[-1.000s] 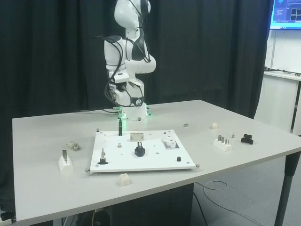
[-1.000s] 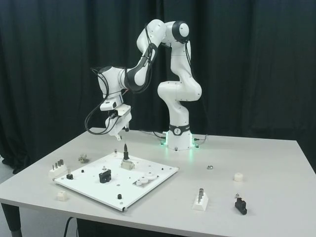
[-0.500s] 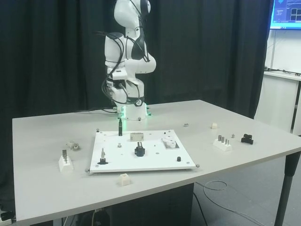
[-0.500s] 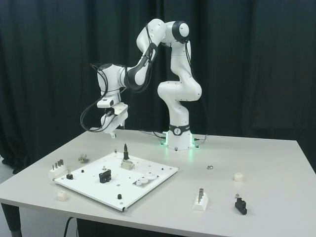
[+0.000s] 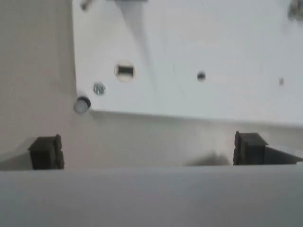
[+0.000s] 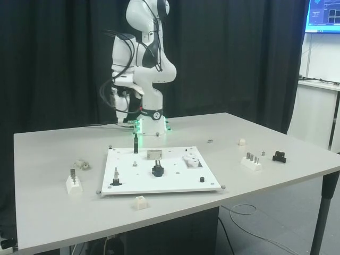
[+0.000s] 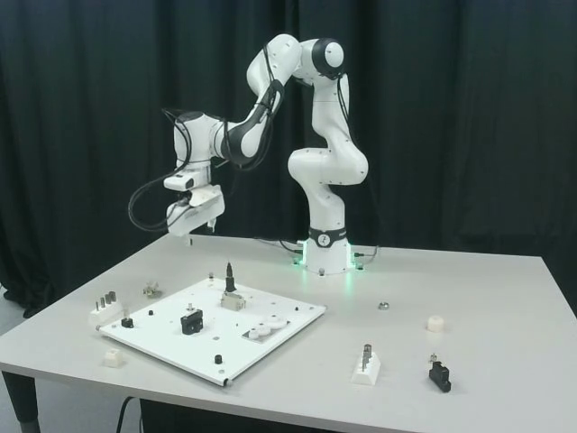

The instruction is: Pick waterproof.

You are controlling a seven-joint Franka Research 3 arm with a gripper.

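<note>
A white board (image 6: 175,175) (image 7: 279,338) lies mid-table with small parts on it. A black upright plug (image 6: 136,143) (image 7: 229,275) stands at the board's back edge. A black connector (image 6: 158,170) (image 7: 191,322) sits near the board's middle. My gripper (image 7: 191,231) (image 6: 122,106) hangs high above the table, off the board's far corner on the side away from the arm's base. In the wrist view the gripper (image 5: 147,150) is open, with its black fingertips (image 5: 46,152) far apart and nothing between them. Below them shows the board's edge (image 5: 189,111) with a corner bolt (image 5: 81,104).
Around the board lie a white pin holder (image 6: 74,183) (image 7: 105,309), a white cube (image 6: 140,202) (image 7: 113,357), and a metal piece (image 6: 81,164) (image 7: 151,290). Farther off are a second pin holder (image 6: 252,161) (image 7: 365,368), a black part (image 6: 279,156) (image 7: 439,375) and a small white cylinder (image 6: 242,142) (image 7: 435,323).
The arm has swung the gripper up and outward, from just above the black upright plug to beyond the board's far corner. Nothing on the table has moved.
</note>
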